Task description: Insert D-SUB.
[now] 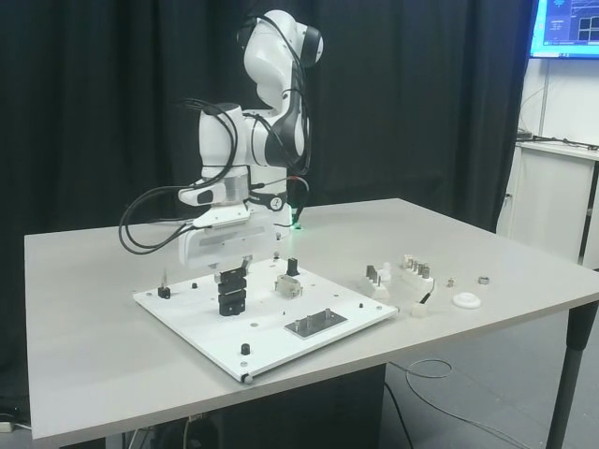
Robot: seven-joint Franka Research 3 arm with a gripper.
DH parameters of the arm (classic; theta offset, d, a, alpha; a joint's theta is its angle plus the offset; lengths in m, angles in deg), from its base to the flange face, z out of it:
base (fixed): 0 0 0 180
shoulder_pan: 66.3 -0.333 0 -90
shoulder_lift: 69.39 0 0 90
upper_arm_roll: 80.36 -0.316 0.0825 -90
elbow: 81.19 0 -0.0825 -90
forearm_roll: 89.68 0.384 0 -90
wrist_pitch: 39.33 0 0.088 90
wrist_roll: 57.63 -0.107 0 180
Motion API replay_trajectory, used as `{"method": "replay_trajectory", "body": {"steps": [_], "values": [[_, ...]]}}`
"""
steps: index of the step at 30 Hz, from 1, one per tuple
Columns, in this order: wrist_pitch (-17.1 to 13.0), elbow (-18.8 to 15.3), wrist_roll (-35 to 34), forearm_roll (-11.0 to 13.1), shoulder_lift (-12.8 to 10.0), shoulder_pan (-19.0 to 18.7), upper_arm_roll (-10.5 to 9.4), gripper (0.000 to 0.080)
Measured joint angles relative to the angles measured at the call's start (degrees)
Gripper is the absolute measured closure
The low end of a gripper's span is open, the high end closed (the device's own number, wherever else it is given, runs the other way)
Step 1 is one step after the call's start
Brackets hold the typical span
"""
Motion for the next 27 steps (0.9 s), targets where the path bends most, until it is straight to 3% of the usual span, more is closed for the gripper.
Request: {"method": "replay_trajectory", "body": {"steps": [27], "values": [[0.4, 0.0, -0.5, -1.2, -0.1, 0.0, 0.86, 0.0417]]}}
